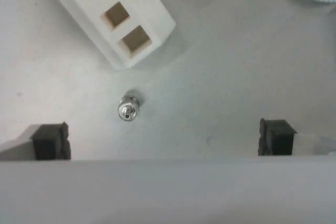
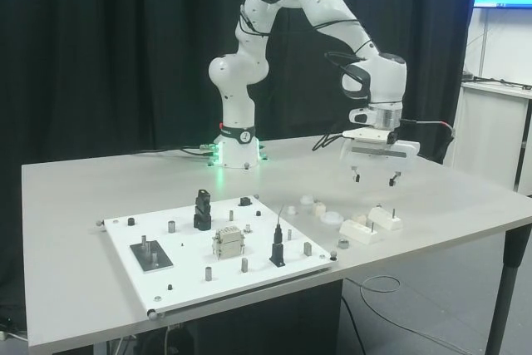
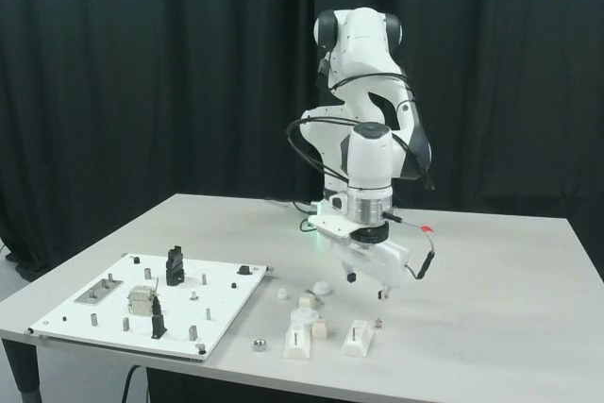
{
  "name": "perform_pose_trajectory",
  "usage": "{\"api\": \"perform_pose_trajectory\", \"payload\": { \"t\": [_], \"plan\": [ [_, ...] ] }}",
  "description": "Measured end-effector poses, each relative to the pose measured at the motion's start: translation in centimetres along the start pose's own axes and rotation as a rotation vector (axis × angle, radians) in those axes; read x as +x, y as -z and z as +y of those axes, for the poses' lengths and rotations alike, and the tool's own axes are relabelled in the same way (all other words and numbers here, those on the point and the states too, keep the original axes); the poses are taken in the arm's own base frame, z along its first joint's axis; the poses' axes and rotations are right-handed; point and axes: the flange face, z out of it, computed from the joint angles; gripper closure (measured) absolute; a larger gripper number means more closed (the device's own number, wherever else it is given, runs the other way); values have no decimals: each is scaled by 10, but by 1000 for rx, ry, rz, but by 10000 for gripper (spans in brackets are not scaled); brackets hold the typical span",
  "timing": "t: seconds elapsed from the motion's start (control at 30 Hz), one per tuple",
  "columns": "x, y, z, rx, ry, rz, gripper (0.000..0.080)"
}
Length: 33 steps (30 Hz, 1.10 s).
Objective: Pick BNC.
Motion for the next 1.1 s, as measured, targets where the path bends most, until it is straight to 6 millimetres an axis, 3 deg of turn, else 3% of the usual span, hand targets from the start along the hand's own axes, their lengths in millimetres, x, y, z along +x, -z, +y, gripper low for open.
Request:
{"api": "perform_pose_trajectory", "payload": {
  "t": [0.47, 1.1],
  "plan": [
    [-11, -22, 16, 40, -94, -1, 3],
    [-23, -39, 11, 33, -94, 16, 3]
  ]
}}
